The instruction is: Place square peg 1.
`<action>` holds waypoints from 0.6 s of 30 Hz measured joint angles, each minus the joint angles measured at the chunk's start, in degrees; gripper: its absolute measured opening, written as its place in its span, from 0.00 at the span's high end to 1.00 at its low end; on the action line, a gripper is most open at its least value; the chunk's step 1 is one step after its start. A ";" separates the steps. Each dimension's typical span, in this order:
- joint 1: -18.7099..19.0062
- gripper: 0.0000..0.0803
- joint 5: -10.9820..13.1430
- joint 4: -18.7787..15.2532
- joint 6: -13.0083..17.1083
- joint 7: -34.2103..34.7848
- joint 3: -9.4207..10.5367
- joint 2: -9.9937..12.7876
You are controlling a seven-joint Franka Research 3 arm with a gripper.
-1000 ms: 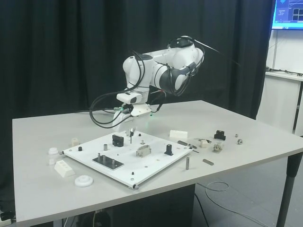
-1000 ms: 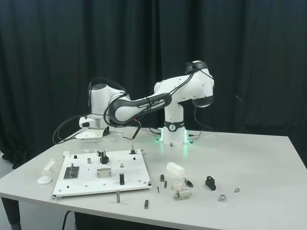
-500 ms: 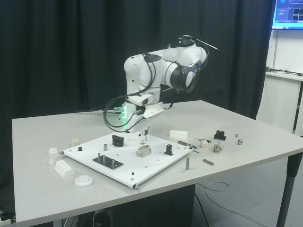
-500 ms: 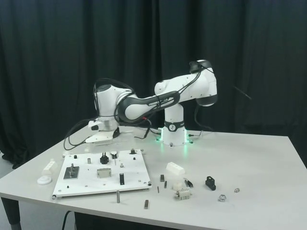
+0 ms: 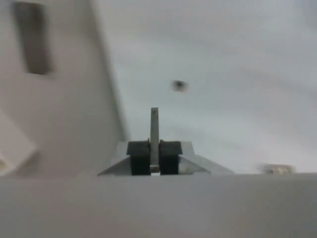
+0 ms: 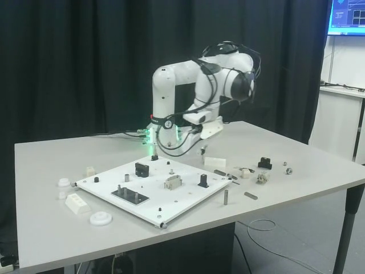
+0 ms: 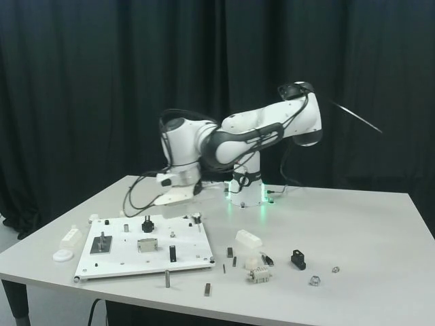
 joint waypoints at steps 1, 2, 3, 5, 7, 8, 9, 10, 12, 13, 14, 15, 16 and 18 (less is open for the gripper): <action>0.94 0.95 -0.03 -0.28 -0.24 0.75 -0.04 -0.04; 1.92 0.95 -0.05 -0.59 -0.36 1.58 -0.05 -0.12; 2.88 0.95 -0.06 -0.91 -0.41 2.38 -0.05 -0.21; 4.86 0.95 -0.06 -1.57 -0.44 3.93 -0.02 -0.41; 6.89 0.95 -0.06 -2.22 -0.43 5.38 0.01 -0.60; 7.78 0.95 -0.06 -2.48 -0.43 6.06 0.04 -0.66; 8.82 0.95 -0.05 -2.76 -0.37 6.84 0.06 -0.70; 9.72 0.95 -0.04 -2.98 -0.27 7.52 0.10 -0.73; 11.40 0.95 0.02 -3.26 0.09 8.85 0.23 -0.74; 12.19 0.95 0.06 -3.35 0.37 9.52 0.33 -0.74; 13.01 0.95 0.10 -3.42 0.77 10.28 0.47 -0.75; 13.76 0.95 0.13 -3.49 1.27 11.02 0.65 -0.78; 14.49 0.95 0.16 -3.56 1.89 11.72 0.87 -0.85; 15.73 0.95 0.19 -3.69 3.27 12.92 1.44 -1.13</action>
